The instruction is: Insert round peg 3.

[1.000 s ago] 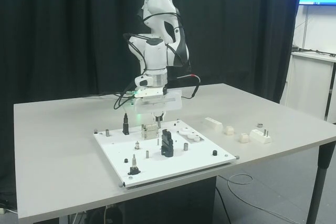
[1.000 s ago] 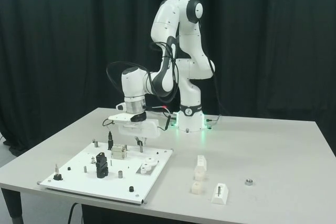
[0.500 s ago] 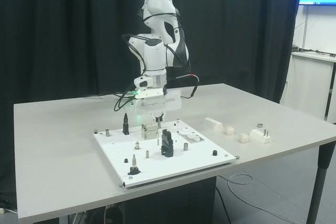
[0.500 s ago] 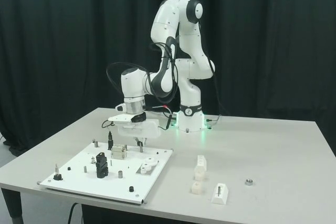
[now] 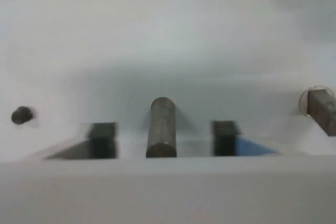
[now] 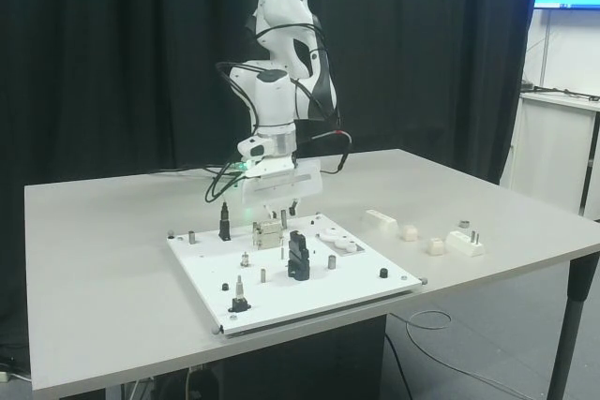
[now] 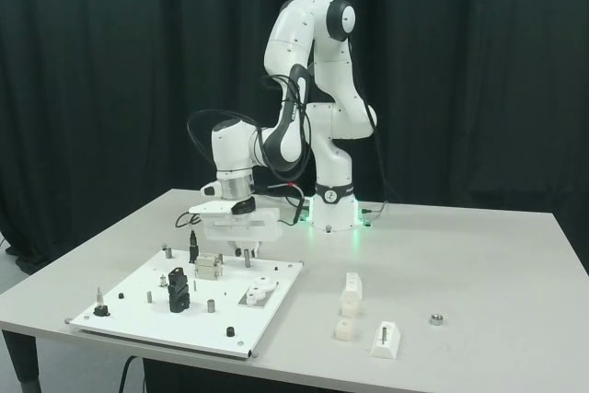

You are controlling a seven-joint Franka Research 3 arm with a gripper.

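Hovering above the white board (image 6: pixel 309 274), the gripper (image 5: pixel 161 140) stands wide, its fingers (image 5: pixel 102 140) flanking the grey peg (image 5: pixel 161 127) without touching. Best to centre, descend straight, then close squarely on the peg.

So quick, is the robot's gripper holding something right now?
Gripper: open, holding nothing. The round peg stands between its fingers, with a gap on each side.

A white robot arm (image 7: pixel 308 62) stands on a plain grey table (image 7: pixel 479 255) before a black curtain (image 7: pixel 110 62). A green light (image 7: pixel 327 225) glows at the arm's base. A white board (image 6: pixel 309 274) carries a grey peg (image 5: pixel 161 127) and a black block (image 6: pixel 298 257).
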